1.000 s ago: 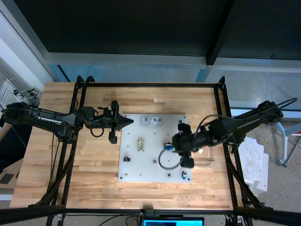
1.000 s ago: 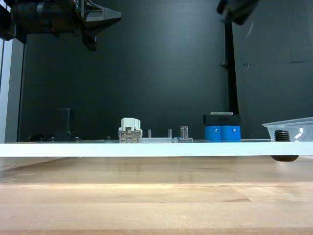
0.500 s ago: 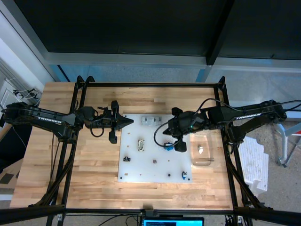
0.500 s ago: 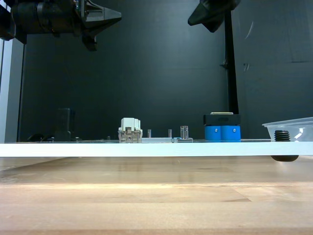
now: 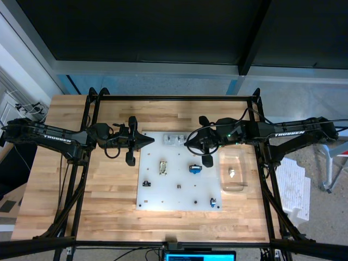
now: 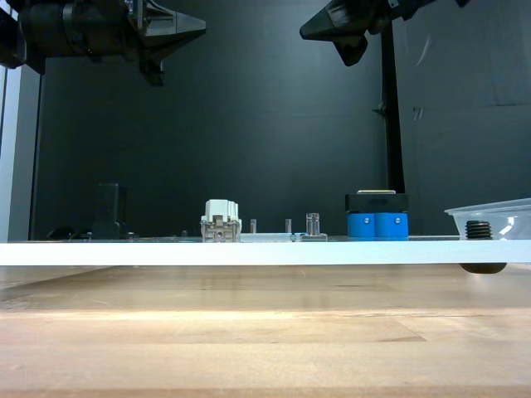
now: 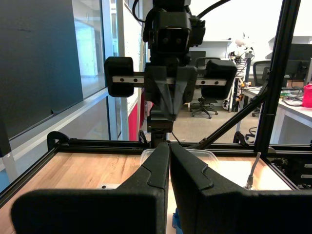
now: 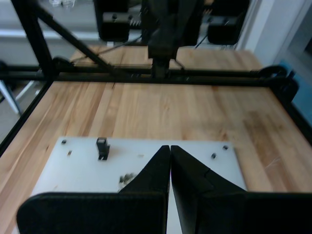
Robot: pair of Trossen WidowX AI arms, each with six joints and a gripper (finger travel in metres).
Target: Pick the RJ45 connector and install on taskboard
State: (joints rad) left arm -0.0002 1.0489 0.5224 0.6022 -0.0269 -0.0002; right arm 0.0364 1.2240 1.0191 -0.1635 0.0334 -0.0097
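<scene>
Wood tabletop (image 5: pixel 109 190) below: your right gripper (image 6: pixel 307 31), closed on nothing, hangs high over the taskboard's (image 5: pixel 174 187) far edge, and the left gripper (image 6: pixel 199 31), also closed, is at its far left corner. You can't tell whether the RJ45 connector fills the blue jack (image 5: pixel 213 203). Verify that while staying high.

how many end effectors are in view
2. The left black end effector hangs above the white board's far left corner; the right black end effector above its far edge. Both shut.
</scene>
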